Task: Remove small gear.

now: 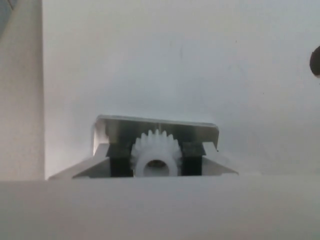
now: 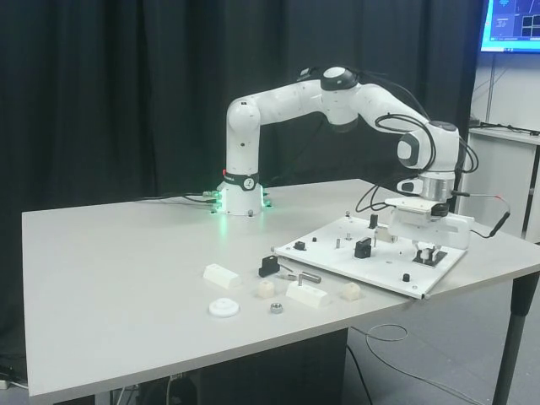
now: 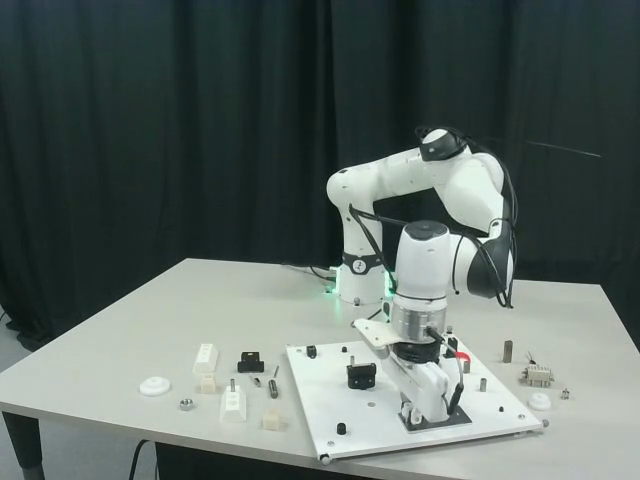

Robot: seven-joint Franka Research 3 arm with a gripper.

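In the wrist view the small white gear (image 1: pixel 156 148) sits with its bore facing the camera, between two black finger pads (image 1: pixel 120 161). My gripper (image 1: pixel 156 162) is shut on the gear. Behind the gear lies a grey metal plate (image 1: pixel 156 126) on the white assembly board (image 1: pixel 175 65). In the first room view the gripper (image 2: pixel 429 251) points down at a dark plate (image 2: pixel 432 259) at the board's right end. In the second room view the gripper (image 3: pixel 415 408) is low over the board's (image 3: pixel 330 400) front right part. Whether the gear touches the plate cannot be told.
On the board stand black fixtures (image 2: pixel 364 248) and pegs (image 2: pixel 337 241). Loose on the table to its left lie white blocks (image 2: pixel 221 274), a white large gear (image 2: pixel 224 308), a nut (image 2: pixel 275 308) and a black piece (image 2: pixel 268 266). A connector (image 3: pixel 536 375) lies by the board's right.
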